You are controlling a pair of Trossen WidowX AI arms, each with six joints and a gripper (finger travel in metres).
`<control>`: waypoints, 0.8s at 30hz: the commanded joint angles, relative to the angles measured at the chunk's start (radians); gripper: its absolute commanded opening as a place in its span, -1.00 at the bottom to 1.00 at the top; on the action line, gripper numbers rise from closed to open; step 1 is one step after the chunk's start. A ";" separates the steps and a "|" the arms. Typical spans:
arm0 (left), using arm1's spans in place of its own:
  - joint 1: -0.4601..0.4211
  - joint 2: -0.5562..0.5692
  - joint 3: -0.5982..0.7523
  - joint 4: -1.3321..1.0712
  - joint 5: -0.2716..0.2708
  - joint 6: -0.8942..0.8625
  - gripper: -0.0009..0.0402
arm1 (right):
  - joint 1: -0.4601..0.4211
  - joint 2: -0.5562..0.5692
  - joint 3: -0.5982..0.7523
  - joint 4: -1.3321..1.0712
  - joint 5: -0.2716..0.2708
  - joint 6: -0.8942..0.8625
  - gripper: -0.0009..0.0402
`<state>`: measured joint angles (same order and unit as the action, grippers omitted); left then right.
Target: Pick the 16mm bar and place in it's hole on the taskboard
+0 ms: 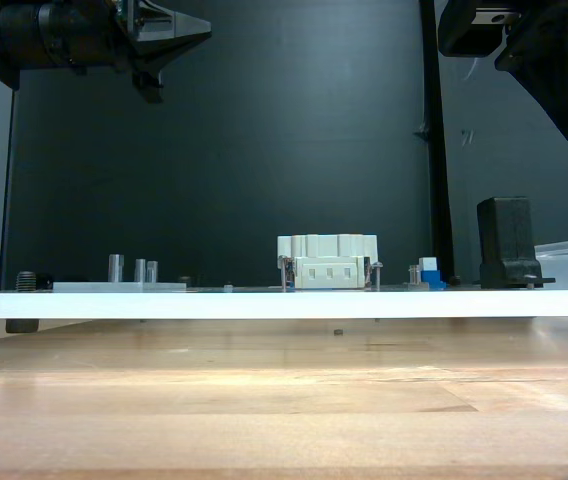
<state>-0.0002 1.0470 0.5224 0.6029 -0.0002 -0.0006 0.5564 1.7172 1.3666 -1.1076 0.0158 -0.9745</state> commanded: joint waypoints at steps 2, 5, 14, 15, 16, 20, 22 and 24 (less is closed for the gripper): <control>0.000 0.000 0.000 0.000 0.000 0.000 -0.96 | 0.000 0.001 -0.001 0.003 0.000 0.000 0.19; 0.000 0.000 0.000 0.000 0.000 0.000 -0.96 | 0.000 0.001 -0.001 0.007 0.000 0.000 0.19; 0.000 0.000 0.000 0.000 0.000 0.000 -0.96 | 0.001 0.001 -0.001 0.012 -0.001 0.001 0.19; 0.000 0.000 0.000 0.000 0.000 0.000 -0.96 | 0.001 0.001 -0.001 0.012 -0.001 0.001 0.19; 0.000 0.000 0.000 0.000 0.000 0.000 -0.96 | 0.001 0.001 -0.001 0.012 -0.001 0.001 0.19; 0.000 0.000 0.000 0.000 0.000 0.000 -0.96 | 0.000 0.001 -0.001 0.013 -0.001 0.001 0.19; 0.000 0.000 0.000 0.000 0.000 0.000 -0.96 | 0.000 0.001 -0.001 0.013 0.000 0.000 0.19; 0.000 0.000 0.000 0.000 0.000 0.000 -0.96 | 0.000 0.001 -0.001 0.014 0.000 0.000 0.19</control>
<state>-0.0002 1.0470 0.5224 0.6029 -0.0002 -0.0006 0.5568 1.7172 1.3655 -1.0946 0.0154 -0.9745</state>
